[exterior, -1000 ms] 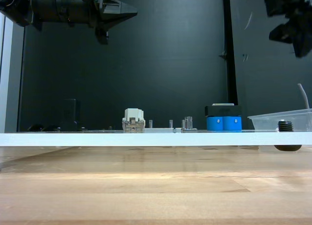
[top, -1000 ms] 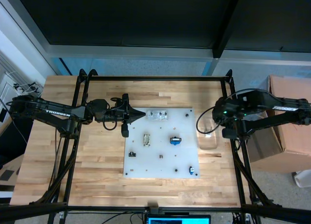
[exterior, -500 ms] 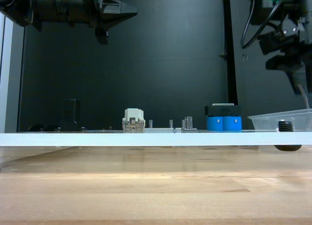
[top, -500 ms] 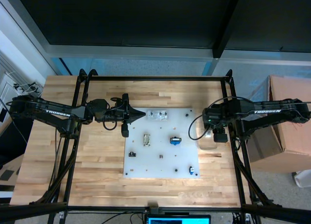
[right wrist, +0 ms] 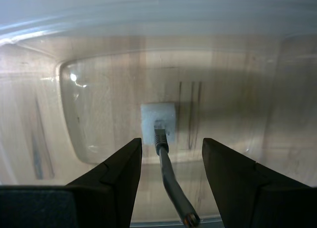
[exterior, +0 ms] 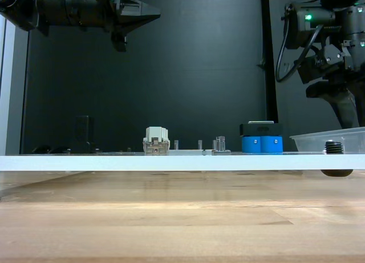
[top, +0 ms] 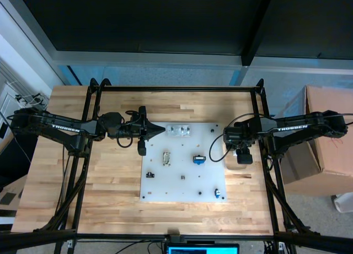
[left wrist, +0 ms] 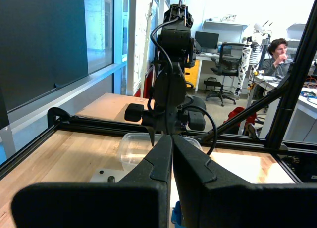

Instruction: Pick the RJ45 connector and install on the taskboard

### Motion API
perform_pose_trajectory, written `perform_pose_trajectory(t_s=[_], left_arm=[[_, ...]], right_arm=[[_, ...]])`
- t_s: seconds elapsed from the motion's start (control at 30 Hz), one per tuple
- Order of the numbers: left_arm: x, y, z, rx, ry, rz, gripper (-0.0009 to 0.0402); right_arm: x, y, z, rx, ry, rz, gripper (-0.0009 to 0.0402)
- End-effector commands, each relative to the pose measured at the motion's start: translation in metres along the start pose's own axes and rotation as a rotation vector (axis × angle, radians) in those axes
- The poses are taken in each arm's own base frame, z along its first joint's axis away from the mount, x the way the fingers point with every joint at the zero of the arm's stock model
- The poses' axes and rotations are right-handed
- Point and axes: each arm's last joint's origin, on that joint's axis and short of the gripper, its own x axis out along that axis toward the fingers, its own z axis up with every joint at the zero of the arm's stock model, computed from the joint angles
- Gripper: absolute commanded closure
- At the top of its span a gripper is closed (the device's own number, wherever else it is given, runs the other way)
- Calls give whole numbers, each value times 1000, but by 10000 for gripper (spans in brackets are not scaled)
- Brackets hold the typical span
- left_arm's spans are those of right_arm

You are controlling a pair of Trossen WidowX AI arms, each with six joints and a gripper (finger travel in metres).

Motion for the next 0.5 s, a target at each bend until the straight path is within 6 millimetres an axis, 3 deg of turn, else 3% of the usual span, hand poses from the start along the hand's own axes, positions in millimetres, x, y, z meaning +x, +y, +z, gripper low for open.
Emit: perform_pose_trajectory(t_s=[0.03, 0.5], left_arm=[[0, 0, 0, 0, 0, 0, 393], [0, 0, 0, 0, 0, 0, 393]], right_arm=[[4, 1, 3, -4, 25, 10, 240], [10, 1, 6, -4, 64, 11, 299]])
